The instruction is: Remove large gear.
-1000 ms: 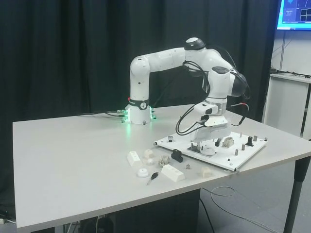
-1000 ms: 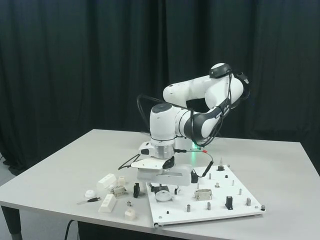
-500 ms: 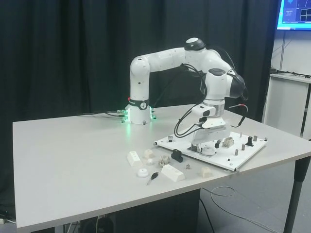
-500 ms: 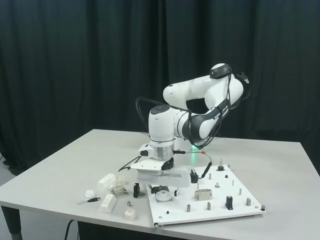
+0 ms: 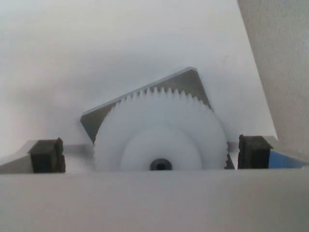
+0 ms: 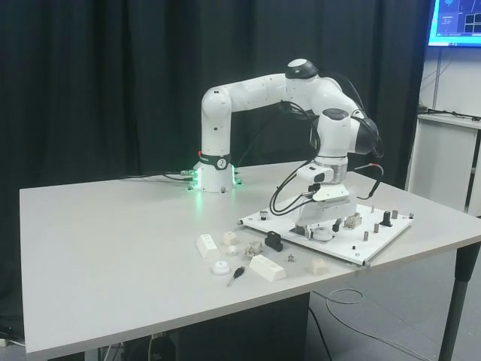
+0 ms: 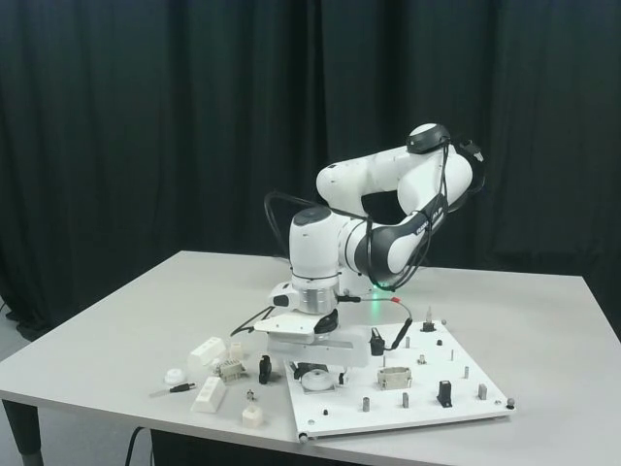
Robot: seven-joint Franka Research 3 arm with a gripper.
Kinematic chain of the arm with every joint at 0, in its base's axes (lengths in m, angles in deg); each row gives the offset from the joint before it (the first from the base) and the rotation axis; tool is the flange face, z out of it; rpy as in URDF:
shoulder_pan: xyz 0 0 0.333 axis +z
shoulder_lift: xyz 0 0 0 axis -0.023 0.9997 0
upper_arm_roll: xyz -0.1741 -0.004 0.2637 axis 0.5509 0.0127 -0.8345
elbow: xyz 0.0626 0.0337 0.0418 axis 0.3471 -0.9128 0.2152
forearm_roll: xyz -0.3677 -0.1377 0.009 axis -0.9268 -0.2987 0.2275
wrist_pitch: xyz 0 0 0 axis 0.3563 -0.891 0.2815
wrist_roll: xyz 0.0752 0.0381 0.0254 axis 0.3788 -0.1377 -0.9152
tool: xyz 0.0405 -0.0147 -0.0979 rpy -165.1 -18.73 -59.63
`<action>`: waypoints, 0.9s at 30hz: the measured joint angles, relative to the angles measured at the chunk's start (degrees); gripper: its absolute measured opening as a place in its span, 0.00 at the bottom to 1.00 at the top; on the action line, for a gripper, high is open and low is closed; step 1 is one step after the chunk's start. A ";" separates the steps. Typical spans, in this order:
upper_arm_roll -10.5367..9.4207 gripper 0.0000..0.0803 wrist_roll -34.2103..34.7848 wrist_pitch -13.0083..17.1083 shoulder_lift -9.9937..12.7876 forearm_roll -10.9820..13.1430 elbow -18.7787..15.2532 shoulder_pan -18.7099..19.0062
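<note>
Large gear (image 5: 161, 143) on white board (image 5: 120, 53), tool (image 5: 149, 154) straddling it — fingers (image 5: 47, 155) apart, not touching.

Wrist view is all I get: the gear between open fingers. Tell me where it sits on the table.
Observer: The gear sits on a white board, at the end nearest a scatter of loose parts.
Operator: List what else stands on that board.
Observer: Small pegs and a black block, all further along it and apart from the hand.
</note>
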 joint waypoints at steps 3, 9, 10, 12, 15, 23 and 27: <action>-0.06 1.00 0.00 0.17 0.00 0.00 0.00 0.01; -0.17 1.00 0.00 0.40 0.00 0.05 -0.04 0.01; -0.18 1.00 0.00 0.44 0.01 0.05 -0.06 0.00; -0.18 1.00 0.00 0.81 0.02 0.02 -0.31 -0.03; -0.19 1.00 0.00 0.90 -0.05 0.31 -0.55 -0.01; -0.18 0.74 0.00 0.96 -0.05 0.41 -0.63 0.02; -0.19 0.74 0.00 0.96 -0.09 0.44 -0.64 0.02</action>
